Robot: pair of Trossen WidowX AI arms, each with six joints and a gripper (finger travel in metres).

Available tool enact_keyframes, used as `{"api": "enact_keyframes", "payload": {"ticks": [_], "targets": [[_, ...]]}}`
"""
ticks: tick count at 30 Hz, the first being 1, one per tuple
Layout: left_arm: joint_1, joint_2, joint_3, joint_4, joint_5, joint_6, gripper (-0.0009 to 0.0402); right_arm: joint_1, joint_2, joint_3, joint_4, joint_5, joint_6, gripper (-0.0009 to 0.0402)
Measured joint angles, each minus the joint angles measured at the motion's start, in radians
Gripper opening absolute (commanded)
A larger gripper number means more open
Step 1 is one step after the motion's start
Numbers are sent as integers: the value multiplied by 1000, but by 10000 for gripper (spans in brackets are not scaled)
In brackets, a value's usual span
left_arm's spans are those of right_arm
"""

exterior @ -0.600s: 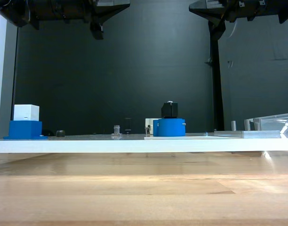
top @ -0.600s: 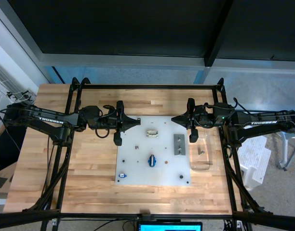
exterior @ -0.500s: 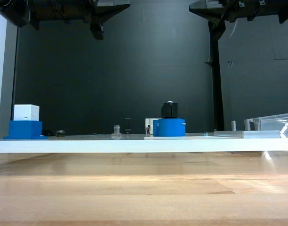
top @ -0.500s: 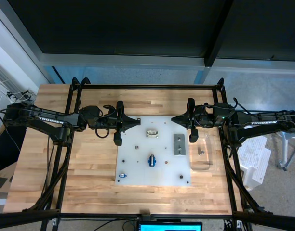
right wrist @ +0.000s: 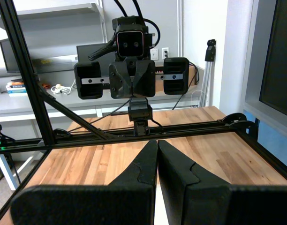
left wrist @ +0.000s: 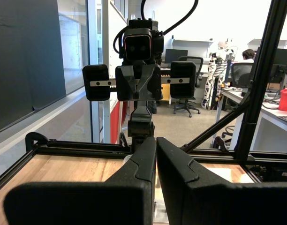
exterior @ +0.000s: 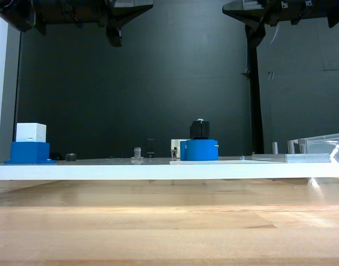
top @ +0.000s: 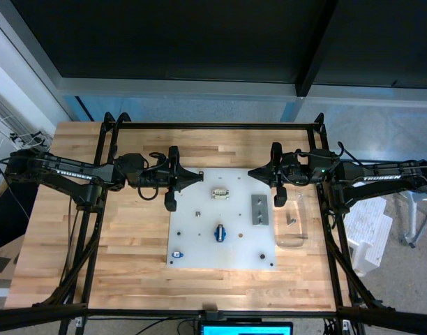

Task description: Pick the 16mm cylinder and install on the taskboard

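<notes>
The taskboard (top: 199, 248) is a white square plate in the middle of the table, carrying a grey metal block (top: 259, 209), a blue fitting (top: 220, 233) and a beige connector (top: 219, 193). A tiny silvery peg, seemingly the 16mm cylinder (top: 290, 222), lies in the clear tray (top: 292, 242) right of the board; in the low view the cylinder (exterior: 275, 147) stands beside the tray wall. My left gripper (top: 200, 176) hovers high over the board's far left corner, shut and empty. Opposite it, my right gripper (top: 250, 173) is shut and empty too, well above and left of the peg.
A small stud (top: 197, 212) stands on the board's left half, and a blue-and-white part (top: 176, 255) sits at its near left corner. A black frame (top: 213, 126) rings the wooden table. Each wrist view shows the other arm straight ahead.
</notes>
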Motion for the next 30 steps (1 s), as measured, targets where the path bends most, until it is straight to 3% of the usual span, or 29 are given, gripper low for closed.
{"api": "enact_keyframes", "payload": {"ticks": [10,20,24,30], "targets": [[0,0,0,0,0,0,1,20,-3,159,-495,-8,4,0],[0,0,0,0,0,0,1,61,-3,248,-857,-10,27,0],[0,0,0,0,0,0,1,63,-4,271,-982,-52,28,0],[0,0,0,0,0,0,1,66,-3,310,-1102,-60,29,0]]}}
